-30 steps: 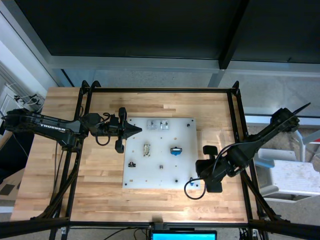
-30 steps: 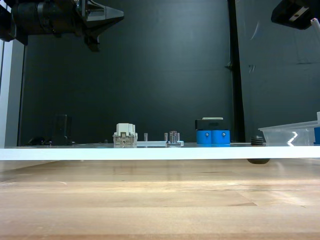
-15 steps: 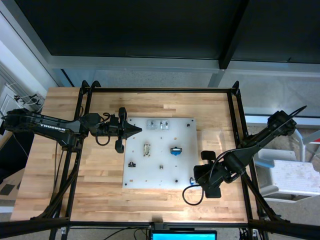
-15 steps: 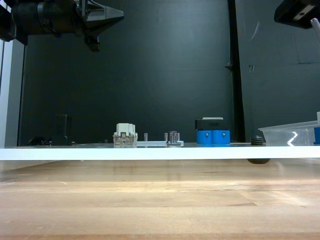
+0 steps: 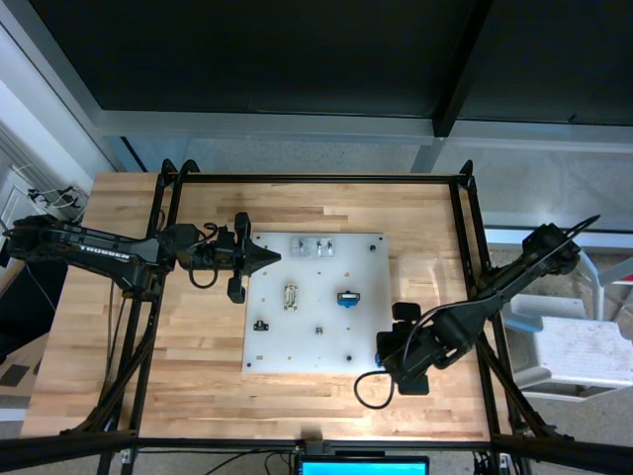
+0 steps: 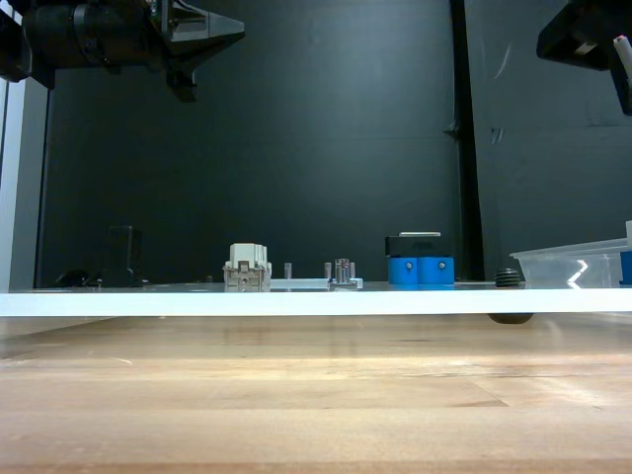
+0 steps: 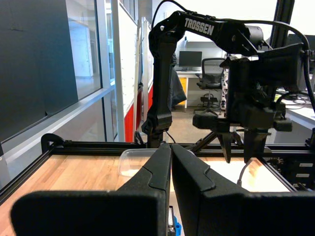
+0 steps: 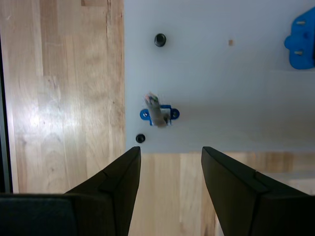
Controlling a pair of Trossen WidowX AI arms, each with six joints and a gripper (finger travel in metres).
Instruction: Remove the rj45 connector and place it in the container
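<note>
Right gripper [image 8: 170, 150] has shifted inward toward board [image 8: 221, 88] corner, jaws spread; rj45 connector [image 8: 157, 114] just ahead, near its centreline. Left gripper [image 7: 171, 145] clenched, parked well apart.

Left wrist cam: left gripper [image 7: 171, 147] closed, aimed level across the table [image 7: 69, 173].
Its two black fingers [image 7: 152, 172] meet with no gap; a blue part [image 7: 174, 229] peeks between their bases. Beyond them the container [image 7: 129, 164] sits on the wood, near the far frame rail [image 7: 98, 146]. The right gripper [image 7: 239, 150] hangs pointing down above the table, fingers apart; the Trossen-marked arm [image 7: 197, 27] rises behind it.
</note>
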